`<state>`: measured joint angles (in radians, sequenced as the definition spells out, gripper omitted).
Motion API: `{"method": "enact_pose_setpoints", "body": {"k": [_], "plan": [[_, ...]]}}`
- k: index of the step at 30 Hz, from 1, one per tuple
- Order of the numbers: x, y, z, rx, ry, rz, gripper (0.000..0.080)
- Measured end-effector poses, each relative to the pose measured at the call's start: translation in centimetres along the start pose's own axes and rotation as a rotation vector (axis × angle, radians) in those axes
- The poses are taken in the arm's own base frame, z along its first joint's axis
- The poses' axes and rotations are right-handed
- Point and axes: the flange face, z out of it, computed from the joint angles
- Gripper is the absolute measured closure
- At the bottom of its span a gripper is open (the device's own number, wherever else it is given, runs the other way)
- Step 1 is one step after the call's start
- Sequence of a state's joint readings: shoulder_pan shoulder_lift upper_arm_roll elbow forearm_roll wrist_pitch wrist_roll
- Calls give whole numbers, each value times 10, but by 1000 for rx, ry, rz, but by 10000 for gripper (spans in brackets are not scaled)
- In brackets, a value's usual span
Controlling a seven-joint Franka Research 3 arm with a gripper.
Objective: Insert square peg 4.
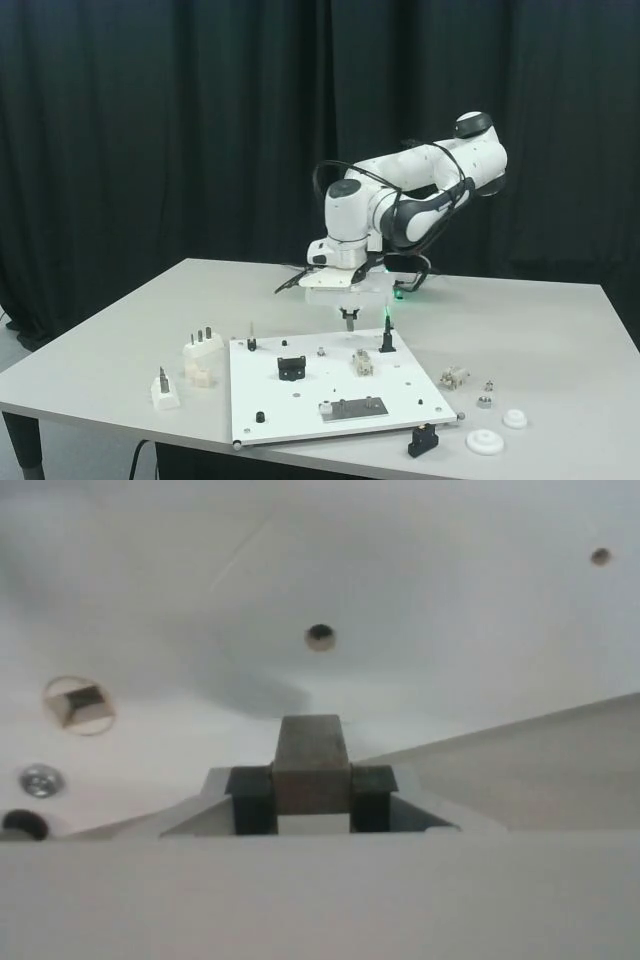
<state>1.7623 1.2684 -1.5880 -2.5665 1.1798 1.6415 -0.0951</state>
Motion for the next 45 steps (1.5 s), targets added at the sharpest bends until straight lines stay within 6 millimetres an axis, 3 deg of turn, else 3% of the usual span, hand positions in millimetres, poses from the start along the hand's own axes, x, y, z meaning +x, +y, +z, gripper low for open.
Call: {"method": "enact_pose_setpoints", "body": {"k": [9,20,45], "plan": [[-23,-18,-4,-33,21,6,651],[-45,-26,-6,-47,0,-12,651],[-53,-28,-19,0,4,36,651]]}}
